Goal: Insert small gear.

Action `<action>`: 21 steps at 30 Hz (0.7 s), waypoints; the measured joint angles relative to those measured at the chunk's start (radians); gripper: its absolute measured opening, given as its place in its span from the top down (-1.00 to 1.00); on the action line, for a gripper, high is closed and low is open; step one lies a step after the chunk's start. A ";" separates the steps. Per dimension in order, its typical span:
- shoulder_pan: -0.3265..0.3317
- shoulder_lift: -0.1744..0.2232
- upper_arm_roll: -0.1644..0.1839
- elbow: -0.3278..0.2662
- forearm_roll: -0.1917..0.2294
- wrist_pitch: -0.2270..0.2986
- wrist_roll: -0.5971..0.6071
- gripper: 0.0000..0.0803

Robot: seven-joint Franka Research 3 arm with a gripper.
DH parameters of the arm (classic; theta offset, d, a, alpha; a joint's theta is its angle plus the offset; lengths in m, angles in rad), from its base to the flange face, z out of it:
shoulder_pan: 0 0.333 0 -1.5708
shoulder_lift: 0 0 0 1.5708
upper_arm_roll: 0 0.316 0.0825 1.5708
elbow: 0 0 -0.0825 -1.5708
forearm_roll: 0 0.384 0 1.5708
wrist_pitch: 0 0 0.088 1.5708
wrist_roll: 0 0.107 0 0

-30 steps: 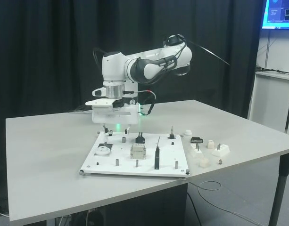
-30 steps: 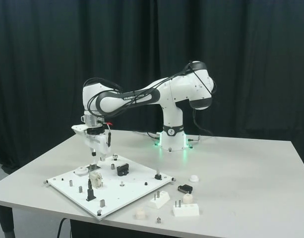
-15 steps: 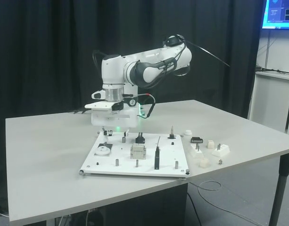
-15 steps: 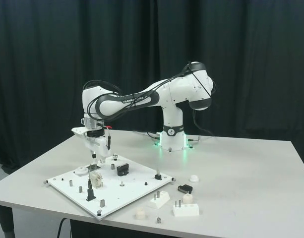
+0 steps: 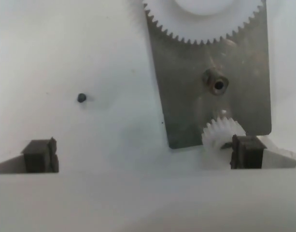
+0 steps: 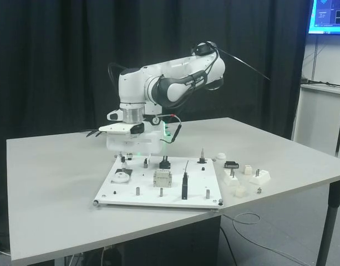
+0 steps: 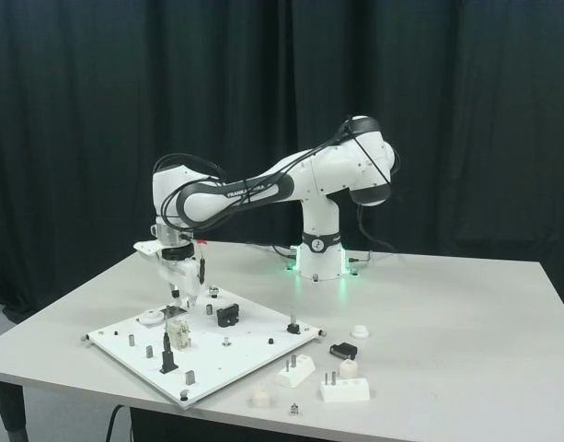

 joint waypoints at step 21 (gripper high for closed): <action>-0.004 0.001 0.022 -0.012 0.009 0.003 -0.003 -0.99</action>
